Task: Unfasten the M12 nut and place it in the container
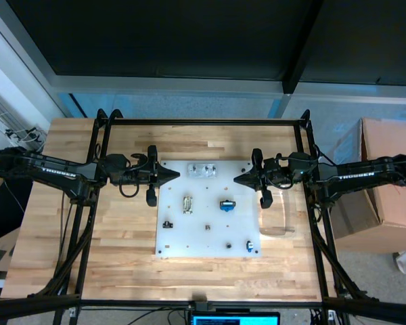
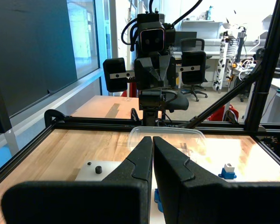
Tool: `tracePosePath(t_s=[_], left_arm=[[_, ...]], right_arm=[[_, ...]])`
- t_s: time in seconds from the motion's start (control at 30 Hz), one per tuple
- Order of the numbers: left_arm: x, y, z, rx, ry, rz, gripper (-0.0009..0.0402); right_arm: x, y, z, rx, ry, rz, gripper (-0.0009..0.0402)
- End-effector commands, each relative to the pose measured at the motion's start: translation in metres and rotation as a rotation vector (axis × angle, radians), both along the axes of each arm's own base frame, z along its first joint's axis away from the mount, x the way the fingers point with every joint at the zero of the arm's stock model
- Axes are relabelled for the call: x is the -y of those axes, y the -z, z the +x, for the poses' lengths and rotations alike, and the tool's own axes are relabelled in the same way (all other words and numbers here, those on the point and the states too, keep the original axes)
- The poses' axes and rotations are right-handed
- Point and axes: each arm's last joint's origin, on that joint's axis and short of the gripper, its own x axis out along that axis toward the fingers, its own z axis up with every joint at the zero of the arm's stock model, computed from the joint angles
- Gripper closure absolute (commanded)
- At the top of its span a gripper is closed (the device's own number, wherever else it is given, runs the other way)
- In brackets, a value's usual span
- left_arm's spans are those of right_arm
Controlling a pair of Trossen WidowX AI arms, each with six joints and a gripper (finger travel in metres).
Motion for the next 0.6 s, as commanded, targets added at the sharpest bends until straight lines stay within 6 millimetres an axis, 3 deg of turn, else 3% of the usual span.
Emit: tracePosePath(t_s=[0.03,0.43,0.6], left_arm=[[-0.0002,0.0001,0.0001,0.000,-0.001,0.000,0.0393],[-0.0001,0.0001,0.0001,0.000,0.000,0.000,0.0393],[-0.0001,0.0001,0.0001,0.000,0.000,0.000,0.0393]], right_arm=[[0.0008,-0.0039,0.0000,0.041,0.048,-0.052,0.0393],[0.0008,-0.0041,0.0000,0.043,0.049,-0.048,0.0393],[0.0004,-0.0102,0.0019,0.013,0.043,0.036,0.0394]])
